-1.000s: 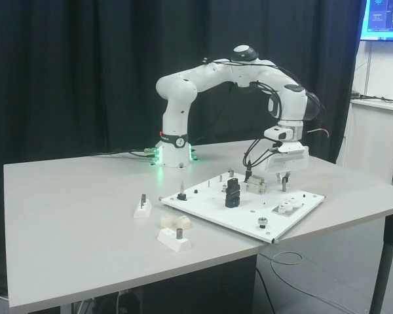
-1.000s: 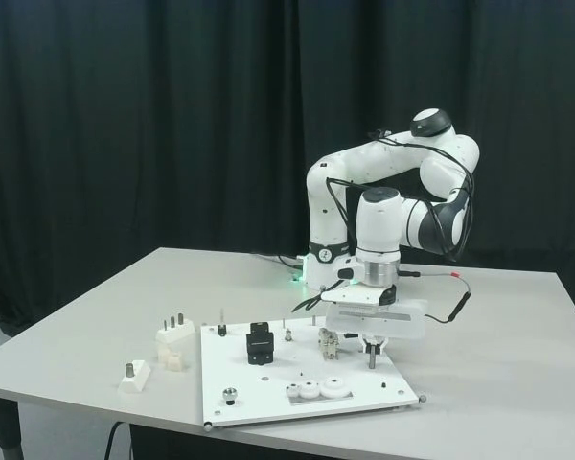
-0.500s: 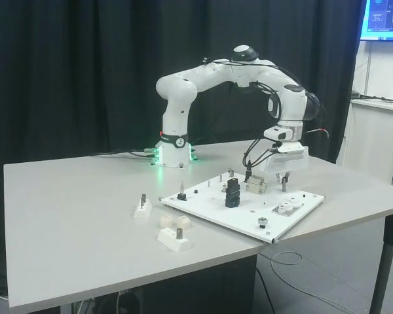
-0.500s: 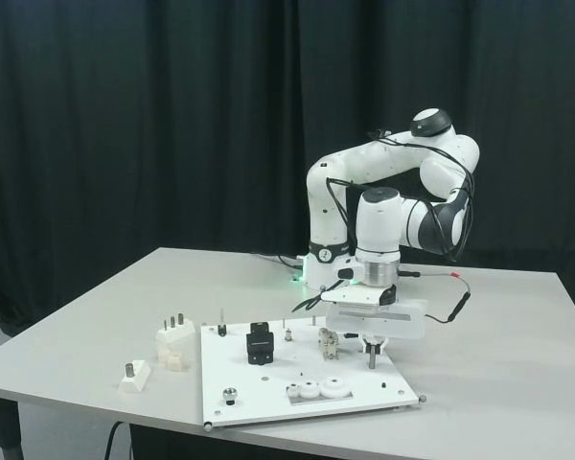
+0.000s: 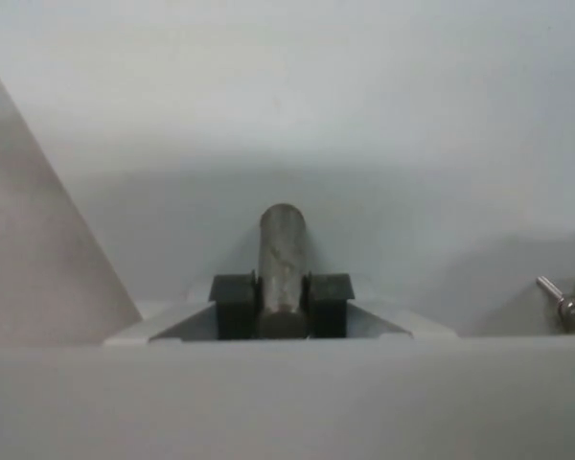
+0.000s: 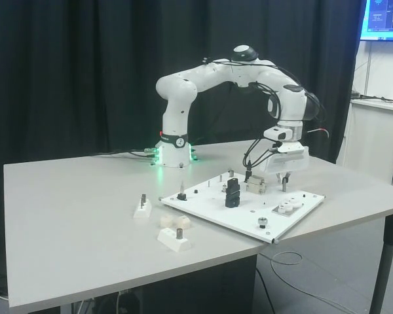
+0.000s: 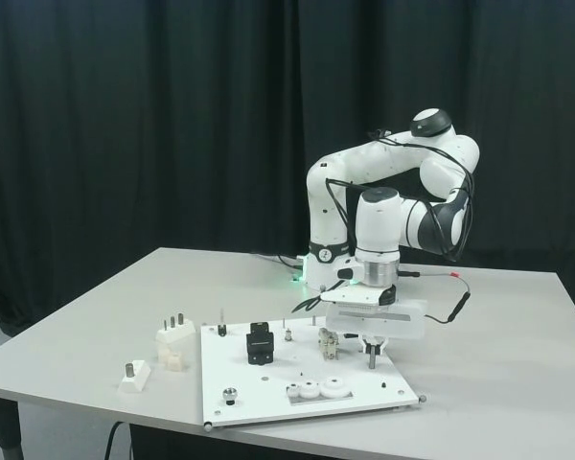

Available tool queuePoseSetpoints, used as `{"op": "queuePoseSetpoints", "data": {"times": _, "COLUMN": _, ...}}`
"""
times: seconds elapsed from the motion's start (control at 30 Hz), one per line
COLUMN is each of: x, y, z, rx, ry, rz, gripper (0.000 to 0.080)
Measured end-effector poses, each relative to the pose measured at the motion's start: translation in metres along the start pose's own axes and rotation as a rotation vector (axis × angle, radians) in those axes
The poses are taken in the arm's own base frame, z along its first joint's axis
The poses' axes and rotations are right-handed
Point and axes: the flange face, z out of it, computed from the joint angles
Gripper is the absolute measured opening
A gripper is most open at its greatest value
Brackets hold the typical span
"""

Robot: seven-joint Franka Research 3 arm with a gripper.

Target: Insert round peg 3.

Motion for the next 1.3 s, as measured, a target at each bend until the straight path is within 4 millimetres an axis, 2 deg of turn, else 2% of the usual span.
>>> {"op": "queuePoseSetpoints", "data": {"times": 1.3, "x": 0.0017, "y": 0.0013, "z": 0.0061, "rx": 0.033, "ry": 0.015, "rz": -0.009, "gripper": 0.0111}}
